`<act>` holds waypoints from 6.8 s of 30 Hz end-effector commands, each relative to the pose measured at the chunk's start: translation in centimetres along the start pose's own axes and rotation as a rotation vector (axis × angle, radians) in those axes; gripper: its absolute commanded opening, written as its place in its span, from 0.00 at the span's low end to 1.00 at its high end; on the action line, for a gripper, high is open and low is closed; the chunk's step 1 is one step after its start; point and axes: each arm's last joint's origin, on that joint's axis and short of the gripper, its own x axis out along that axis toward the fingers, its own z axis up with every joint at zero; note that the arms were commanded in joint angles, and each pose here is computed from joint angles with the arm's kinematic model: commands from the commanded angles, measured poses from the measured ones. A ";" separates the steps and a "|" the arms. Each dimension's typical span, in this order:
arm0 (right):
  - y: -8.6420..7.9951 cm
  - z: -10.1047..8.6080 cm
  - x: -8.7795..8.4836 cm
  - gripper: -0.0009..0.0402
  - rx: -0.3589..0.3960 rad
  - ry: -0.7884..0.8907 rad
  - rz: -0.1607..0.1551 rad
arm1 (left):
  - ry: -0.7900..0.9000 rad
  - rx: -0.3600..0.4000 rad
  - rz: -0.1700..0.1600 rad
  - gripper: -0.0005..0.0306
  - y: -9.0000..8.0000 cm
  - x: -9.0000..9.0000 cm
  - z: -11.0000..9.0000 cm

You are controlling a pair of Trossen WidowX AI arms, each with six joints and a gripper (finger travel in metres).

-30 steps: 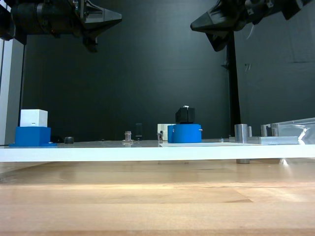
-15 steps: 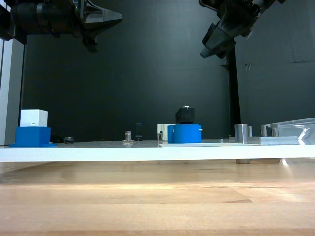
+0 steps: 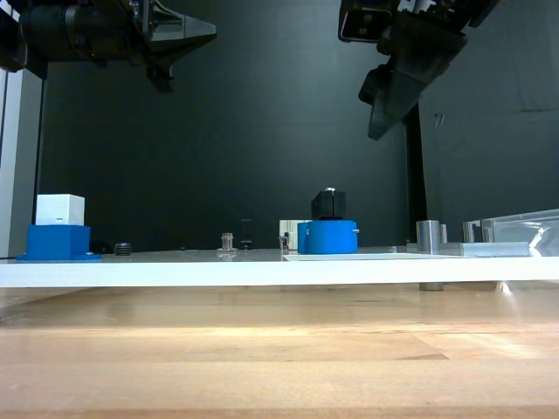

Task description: Remove the 16mm cylinder and place in the container

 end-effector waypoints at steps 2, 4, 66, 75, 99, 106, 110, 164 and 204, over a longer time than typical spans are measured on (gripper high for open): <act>0.4 0.5 0.5 0.57 0.010 0.055 -0.007 | -0.001 0.000 0.000 0.02 0.0 0.0 0.0; 0.5 0.7 0.7 0.57 0.014 0.076 -0.009 | -0.001 0.000 0.000 0.02 0.0 0.0 0.0; 4.6 0.9 9.1 0.57 0.222 0.331 -0.158 | -0.001 0.000 0.000 0.02 0.0 0.0 0.0; 4.7 0.9 9.3 0.57 0.221 0.328 -0.158 | -0.001 0.000 0.000 0.02 0.0 0.0 0.0; 5.1 0.5 9.8 0.43 0.236 0.309 -0.151 | -0.001 0.000 0.000 0.02 0.0 0.0 0.0; 5.2 0.3 10.1 0.32 0.234 0.313 -0.153 | -0.001 0.000 0.000 0.02 0.0 0.0 0.0; 5.2 0.1 10.9 0.27 0.233 0.329 -0.157 | -0.001 0.000 0.000 0.02 0.0 0.0 0.0; 5.3 0.6 9.2 0.03 0.232 0.281 -0.136 | -0.001 0.000 0.000 0.02 0.0 0.0 0.0; 6.1 -0.1 7.1 0.55 -0.027 0.298 -0.092 | -0.001 0.000 0.000 0.02 0.0 0.0 0.0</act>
